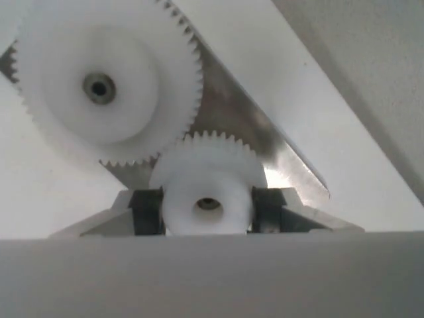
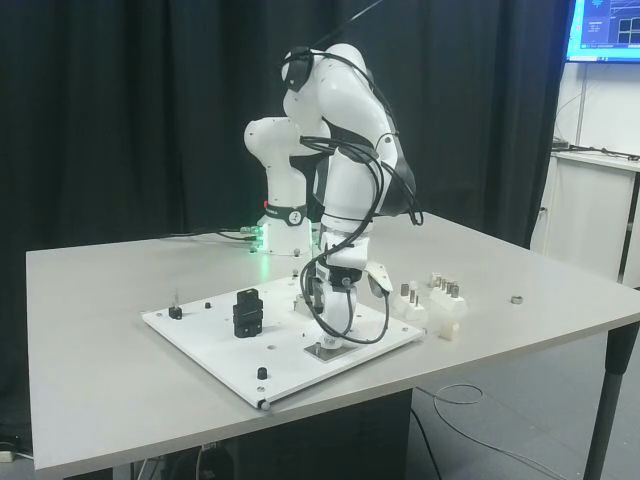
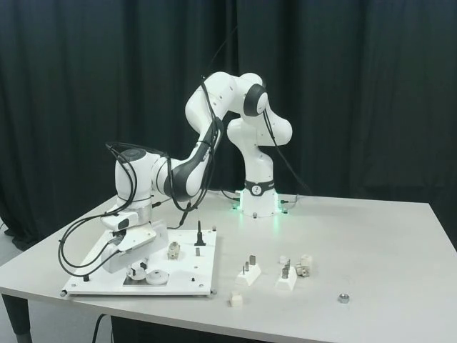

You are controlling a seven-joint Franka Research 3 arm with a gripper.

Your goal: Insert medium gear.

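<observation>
I stand bent low over the near corner of the white board on the grey surface. A large gear already sits flat on the board, and its teeth mesh with those of the medium gear just beside it. My claw is closed on the medium gear's hub, directly above its seat, bore upright. I cannot see the peg under it, nor whether the gear is fully down.
</observation>
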